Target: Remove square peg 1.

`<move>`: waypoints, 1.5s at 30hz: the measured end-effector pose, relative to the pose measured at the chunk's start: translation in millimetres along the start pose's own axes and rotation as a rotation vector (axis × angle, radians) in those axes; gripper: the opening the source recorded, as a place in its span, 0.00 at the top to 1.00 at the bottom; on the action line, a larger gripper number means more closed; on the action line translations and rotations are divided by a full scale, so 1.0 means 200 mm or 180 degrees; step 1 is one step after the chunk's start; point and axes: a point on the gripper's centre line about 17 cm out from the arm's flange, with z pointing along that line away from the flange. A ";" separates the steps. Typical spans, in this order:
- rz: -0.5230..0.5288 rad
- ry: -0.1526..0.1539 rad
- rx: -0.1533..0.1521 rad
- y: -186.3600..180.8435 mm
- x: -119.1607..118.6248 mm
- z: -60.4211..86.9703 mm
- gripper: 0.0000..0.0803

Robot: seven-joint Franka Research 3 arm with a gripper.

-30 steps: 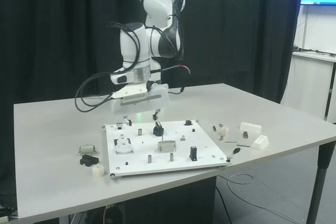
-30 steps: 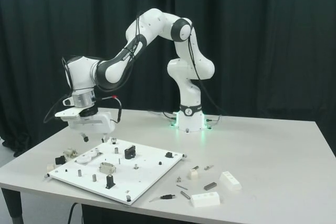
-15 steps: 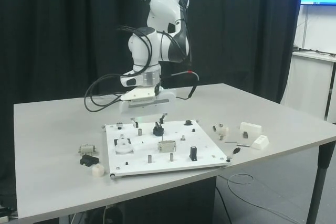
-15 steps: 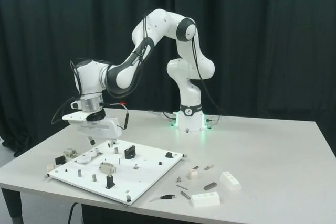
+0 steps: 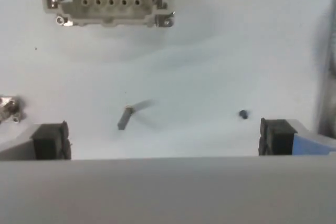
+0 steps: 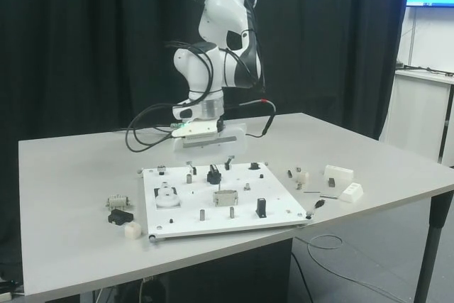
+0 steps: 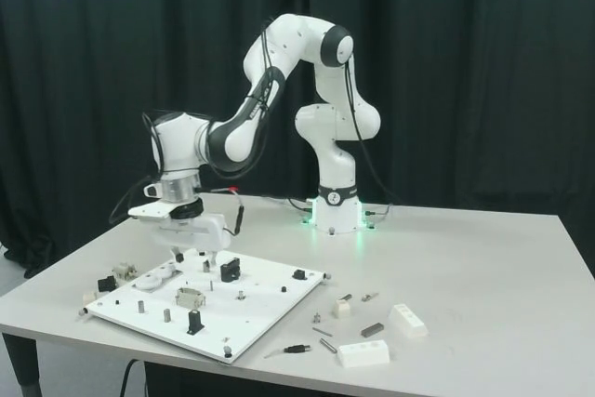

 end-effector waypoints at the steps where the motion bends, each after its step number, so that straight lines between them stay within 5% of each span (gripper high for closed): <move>1: 0.0017 0.0023 -0.0010 -0.01 0.00 0.01 0.00; 14: 0.0150 0.0259 -0.0131 -0.10 -0.06 0.09 0.00; 45: 0.0117 0.0232 -0.0267 -0.10 -0.05 0.22 0.00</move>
